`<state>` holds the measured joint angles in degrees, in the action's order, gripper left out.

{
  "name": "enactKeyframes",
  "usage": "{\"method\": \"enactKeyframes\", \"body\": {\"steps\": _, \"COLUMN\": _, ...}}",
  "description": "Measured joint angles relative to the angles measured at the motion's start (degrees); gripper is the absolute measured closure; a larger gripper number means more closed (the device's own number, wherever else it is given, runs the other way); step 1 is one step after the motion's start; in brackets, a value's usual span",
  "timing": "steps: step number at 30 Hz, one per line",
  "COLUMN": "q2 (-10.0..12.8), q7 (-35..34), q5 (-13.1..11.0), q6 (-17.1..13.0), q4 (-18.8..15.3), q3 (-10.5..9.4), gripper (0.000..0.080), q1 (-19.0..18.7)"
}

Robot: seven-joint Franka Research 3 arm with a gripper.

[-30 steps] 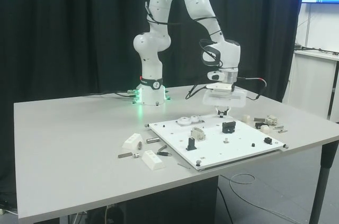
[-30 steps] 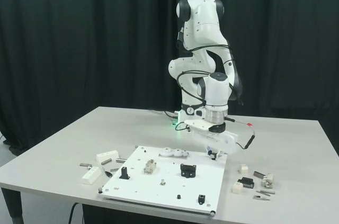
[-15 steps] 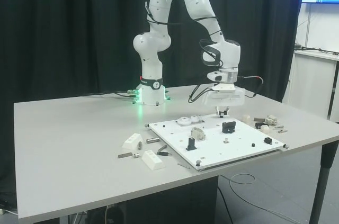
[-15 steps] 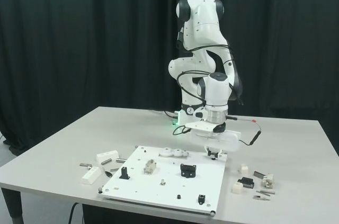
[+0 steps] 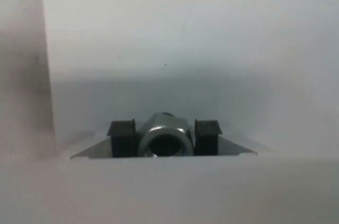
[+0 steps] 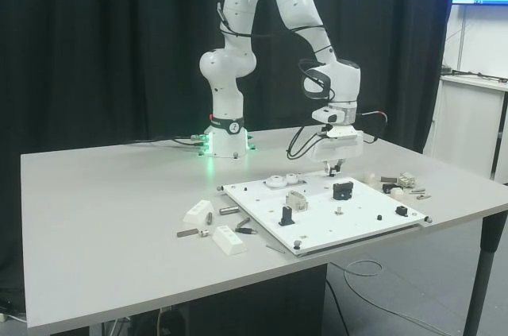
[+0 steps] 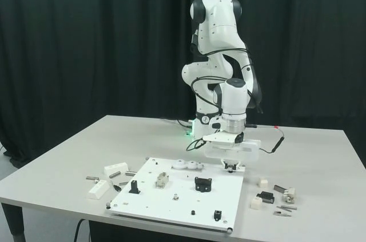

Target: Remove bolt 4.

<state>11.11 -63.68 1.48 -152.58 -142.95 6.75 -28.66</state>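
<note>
Grey table [image 6: 103, 201] (black curtain [image 6: 95, 42] behind), white board [image 6: 325, 213]

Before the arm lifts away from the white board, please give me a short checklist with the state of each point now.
1. Gripper closed on the bolt: ok; both black fingers flank it in the wrist view.
2. Bolt free of the board: cannot tell.
3. Gripper at the board's far corner: ok.
4. Cable clear of board parts: ok.
5. Loose parts on the table apart from the gripper: ok.
</note>
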Motion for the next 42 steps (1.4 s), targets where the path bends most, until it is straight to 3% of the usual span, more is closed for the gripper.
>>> {"method": "enactKeyframes", "body": {"steps": 18, "q2": 0.0, "q7": 9.2, "q5": -0.4, "q6": 0.4, "q4": 0.2, "q3": -0.66, "gripper": 0.0565, "q1": 0.7}}
{"method": "enactKeyframes", "body": {"steps": 42, "q2": -0.1, "q7": 10.6, "q5": -1.4, "q6": 1.6, "q4": 0.8, "q3": -1.13, "gripper": 0.0565, "q1": 1.4}}
